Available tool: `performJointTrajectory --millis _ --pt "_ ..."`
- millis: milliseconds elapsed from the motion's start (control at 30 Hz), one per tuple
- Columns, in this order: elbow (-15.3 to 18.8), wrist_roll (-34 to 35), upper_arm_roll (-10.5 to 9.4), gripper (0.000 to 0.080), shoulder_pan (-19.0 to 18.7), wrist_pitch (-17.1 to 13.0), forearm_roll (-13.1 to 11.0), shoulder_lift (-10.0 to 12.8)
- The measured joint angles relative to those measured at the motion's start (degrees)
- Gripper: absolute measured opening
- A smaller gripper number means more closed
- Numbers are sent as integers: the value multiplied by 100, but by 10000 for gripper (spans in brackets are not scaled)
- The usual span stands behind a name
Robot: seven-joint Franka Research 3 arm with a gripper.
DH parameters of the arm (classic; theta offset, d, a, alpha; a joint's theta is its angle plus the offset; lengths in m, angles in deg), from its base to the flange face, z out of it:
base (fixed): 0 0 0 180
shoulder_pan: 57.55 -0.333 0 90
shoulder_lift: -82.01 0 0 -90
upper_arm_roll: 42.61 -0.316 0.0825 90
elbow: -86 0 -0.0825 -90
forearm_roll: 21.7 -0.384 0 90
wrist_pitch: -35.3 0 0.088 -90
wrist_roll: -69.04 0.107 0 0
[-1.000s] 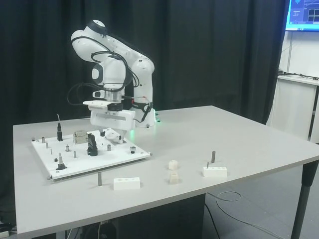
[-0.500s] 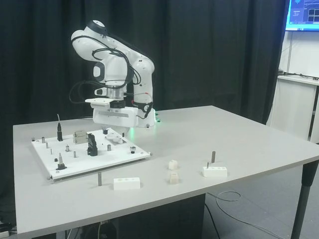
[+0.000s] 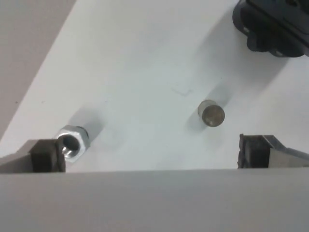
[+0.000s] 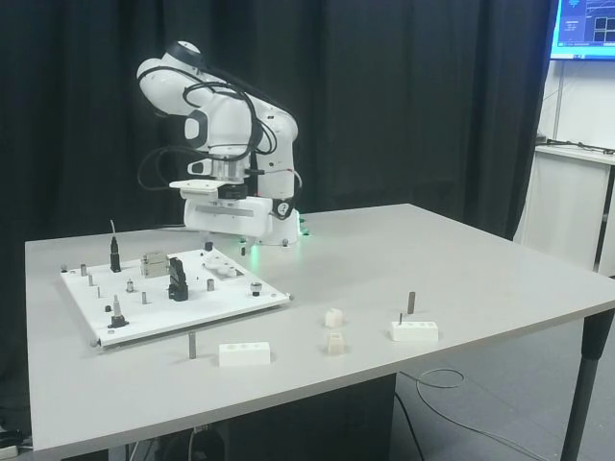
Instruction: Pick square peg 1.
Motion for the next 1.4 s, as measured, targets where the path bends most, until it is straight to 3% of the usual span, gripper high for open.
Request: performJointTrajectory --millis 833,1400 --pt "-20 91 -472 800 -36 336 -31 -157" --pt "-239 108 -567 800 -261 355 -31 -158"
